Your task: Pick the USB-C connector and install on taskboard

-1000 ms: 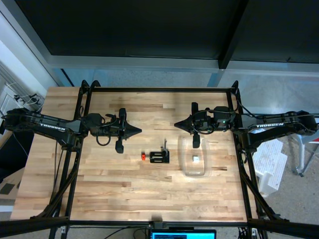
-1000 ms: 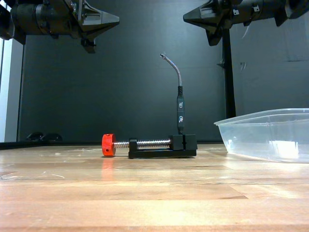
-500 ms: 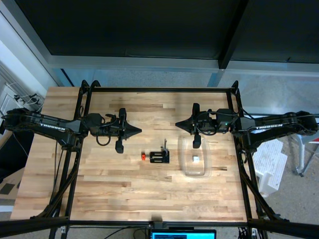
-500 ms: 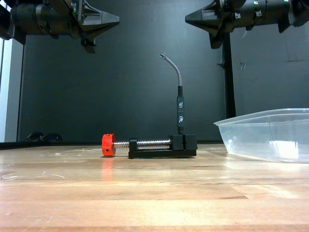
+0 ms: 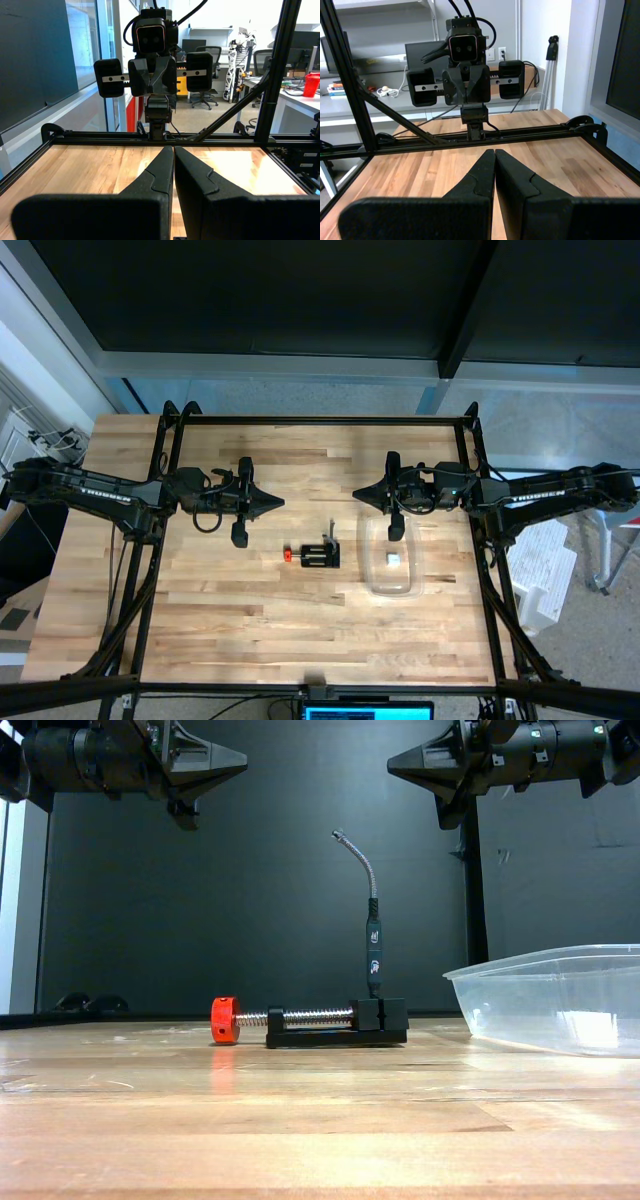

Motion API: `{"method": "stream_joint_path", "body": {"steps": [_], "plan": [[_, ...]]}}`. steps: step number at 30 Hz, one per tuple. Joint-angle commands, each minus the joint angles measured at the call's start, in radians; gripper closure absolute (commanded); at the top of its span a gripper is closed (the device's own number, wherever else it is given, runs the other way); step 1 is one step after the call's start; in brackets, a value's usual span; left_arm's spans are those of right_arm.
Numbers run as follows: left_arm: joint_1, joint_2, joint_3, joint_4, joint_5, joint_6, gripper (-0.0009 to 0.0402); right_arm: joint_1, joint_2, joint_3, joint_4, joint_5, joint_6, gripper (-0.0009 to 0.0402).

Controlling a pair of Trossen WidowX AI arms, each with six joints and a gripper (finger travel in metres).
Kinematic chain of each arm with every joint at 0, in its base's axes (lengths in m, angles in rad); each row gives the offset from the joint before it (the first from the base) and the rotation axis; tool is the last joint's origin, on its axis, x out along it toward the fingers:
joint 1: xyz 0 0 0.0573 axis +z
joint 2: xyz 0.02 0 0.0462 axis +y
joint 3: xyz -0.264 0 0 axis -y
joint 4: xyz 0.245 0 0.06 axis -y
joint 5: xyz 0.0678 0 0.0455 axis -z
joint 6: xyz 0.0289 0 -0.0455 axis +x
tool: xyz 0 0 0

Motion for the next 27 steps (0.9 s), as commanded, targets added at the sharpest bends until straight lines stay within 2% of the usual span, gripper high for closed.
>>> {"method": "stream_joint_path", "body": {"steps": [1,6,27], "plan": [[0.000,0.000,0.000,0.000,0.000,0.000,0.0393,0.002,0.000,0.002,0.006,-0.002,0.001,0.0393],[0.000,0.000,0.000,0.000,0.000,0.000,0.0393,0.005,0.000,0.003,0.006,-0.017,0.005,0.0393],[0.000,0.000,0.000,0.000,0.000,0.000,0.0393,0.009,0.000,0.003,0.006,-0.016,0.005,0.0393]]}}
